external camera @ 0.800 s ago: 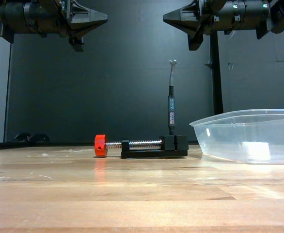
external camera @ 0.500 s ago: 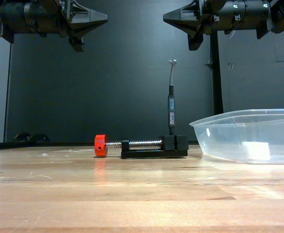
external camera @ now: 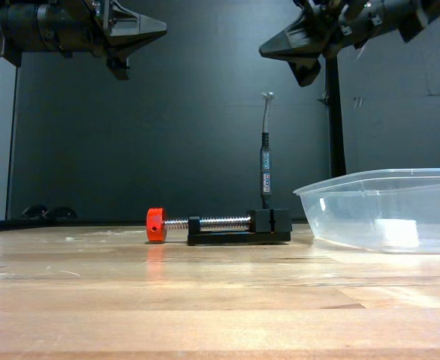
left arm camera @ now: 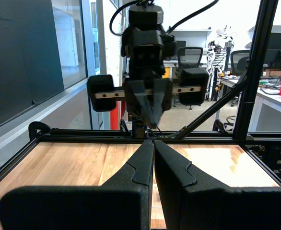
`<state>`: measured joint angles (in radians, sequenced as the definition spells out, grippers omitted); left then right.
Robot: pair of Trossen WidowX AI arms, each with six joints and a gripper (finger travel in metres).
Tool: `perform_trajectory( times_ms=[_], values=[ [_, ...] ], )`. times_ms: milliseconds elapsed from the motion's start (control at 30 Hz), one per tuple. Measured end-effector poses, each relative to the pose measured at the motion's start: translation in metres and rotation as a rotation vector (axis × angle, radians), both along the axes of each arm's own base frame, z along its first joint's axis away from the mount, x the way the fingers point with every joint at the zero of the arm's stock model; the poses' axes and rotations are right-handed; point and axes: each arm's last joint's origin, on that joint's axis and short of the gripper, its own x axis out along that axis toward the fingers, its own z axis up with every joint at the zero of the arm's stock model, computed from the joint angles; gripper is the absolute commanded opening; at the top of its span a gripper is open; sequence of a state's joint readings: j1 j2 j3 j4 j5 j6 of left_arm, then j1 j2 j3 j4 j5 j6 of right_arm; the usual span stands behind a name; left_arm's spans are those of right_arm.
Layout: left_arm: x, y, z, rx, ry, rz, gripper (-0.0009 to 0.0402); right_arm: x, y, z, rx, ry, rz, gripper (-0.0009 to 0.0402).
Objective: Remove the USB-C connector from taskboard and place in the container
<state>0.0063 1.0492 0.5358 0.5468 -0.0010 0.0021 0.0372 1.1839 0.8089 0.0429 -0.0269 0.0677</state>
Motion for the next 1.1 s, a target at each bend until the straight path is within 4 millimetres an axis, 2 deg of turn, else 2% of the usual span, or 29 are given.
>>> perform_trajectory(
  times_ms=[433,833,933,1100],
  values=[
    [0.000,0.000,0.000,0.000,0.000,0.000,0.0000,-0.007,0.010,0.007,-0.042,0.296,-0.009,0.0000],
    [0.000,0.000,0.000,0.000,0.000,0.000,0.0000,0.018,0.017,0.005,-0.074,0.585,0.008,0.0002],
    [0.000,0.000,0.000,0.000,0.000,0.000,0.0000,0.026,0.019,0.001,-0.077,0.663,0.001,0.0019],
    [0.000,0.000,0.000,0.000,0.000,0.000,0.0000,0.042,0.026,-0.007,-0.104,0.742,-0.017,0.0076]
  ],
)
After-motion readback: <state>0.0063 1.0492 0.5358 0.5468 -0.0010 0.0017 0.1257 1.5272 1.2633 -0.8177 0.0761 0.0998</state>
